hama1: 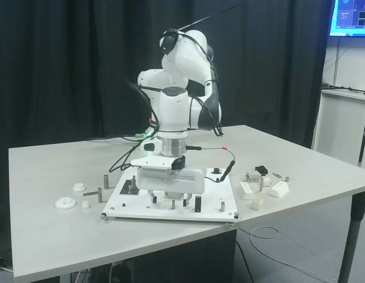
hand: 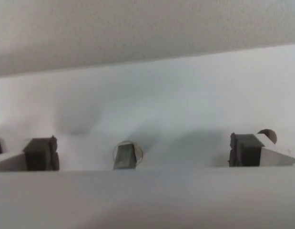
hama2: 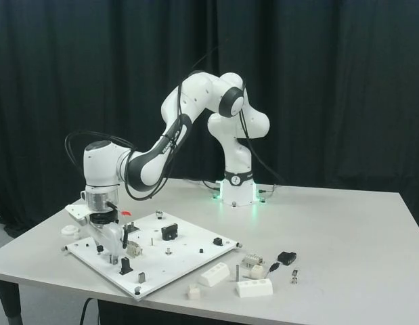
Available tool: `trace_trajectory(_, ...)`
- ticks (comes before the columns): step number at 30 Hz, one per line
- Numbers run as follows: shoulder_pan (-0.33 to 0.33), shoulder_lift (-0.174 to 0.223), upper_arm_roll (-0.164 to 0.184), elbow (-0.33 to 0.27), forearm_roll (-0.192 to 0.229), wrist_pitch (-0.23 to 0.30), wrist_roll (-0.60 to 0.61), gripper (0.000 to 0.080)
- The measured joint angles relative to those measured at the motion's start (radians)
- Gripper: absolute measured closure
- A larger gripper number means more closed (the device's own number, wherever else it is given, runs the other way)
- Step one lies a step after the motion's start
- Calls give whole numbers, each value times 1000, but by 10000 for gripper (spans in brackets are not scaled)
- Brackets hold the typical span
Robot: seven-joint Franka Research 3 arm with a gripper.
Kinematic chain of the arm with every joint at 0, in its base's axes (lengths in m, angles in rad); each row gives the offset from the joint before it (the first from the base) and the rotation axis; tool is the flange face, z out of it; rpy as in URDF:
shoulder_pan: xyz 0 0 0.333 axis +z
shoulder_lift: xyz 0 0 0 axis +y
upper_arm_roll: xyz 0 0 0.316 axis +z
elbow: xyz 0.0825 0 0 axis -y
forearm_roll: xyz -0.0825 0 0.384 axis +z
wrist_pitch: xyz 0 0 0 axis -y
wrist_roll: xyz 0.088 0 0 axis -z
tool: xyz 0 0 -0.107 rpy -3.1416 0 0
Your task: Remove square peg 3.
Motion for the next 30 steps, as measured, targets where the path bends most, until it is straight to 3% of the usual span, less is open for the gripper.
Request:
trace_trajectory(13, -8, 3, 24, -1, -52, -1, -8, 3)
trace_trajectory(14, -8, 3, 25, -1, -56, -1, -10, 50)
trace_trajectory(19, -9, 3, 29, -1, -65, -3, -25, 50)
trace_trajectory(20, -9, 3, 30, -1, -66, -3, -34, 234)
trace_trajectory(24, -9, 3, 32, -1, -69, -5, -98, 234)
trace_trajectory(25, -10, 3, 33, -1, -69, -5, -116, 398)
trace_trajectory(30, -13, 3, 37, 0, -69, -7, -146, 398)
